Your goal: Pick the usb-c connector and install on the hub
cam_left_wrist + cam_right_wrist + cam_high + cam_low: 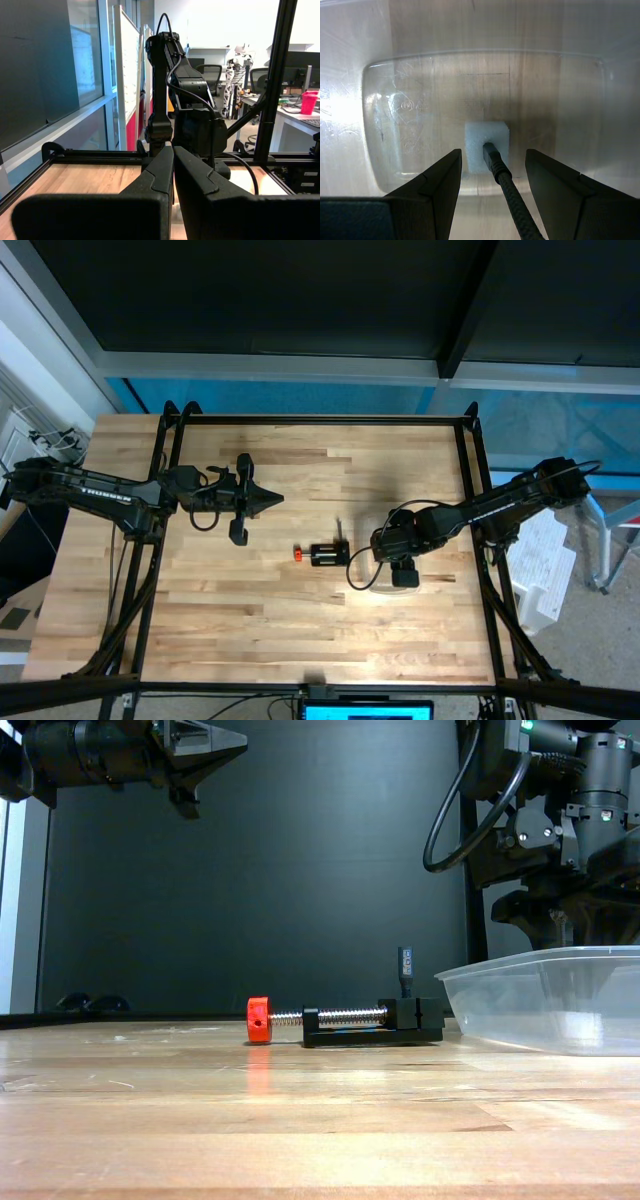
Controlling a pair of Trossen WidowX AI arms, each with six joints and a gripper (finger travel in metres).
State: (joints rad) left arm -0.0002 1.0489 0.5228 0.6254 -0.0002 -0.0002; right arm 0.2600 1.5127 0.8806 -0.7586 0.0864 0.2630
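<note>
Spread right claw [493,154] straddles plug [489,148] stuck in foam [476,136] inside tray [500,1005]; lower centred, pinch squarely. Hub [325,554] lies on desk [250,610] beside tray. Left claw [173,150], pressed together, hangs high leftward.

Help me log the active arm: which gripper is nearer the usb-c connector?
Right. The right gripper reaches into the clear tray, fingers open on either side of the usb-c connector, not touching it. The left gripper, shut, hangs high left of the hub, far off.
</note>
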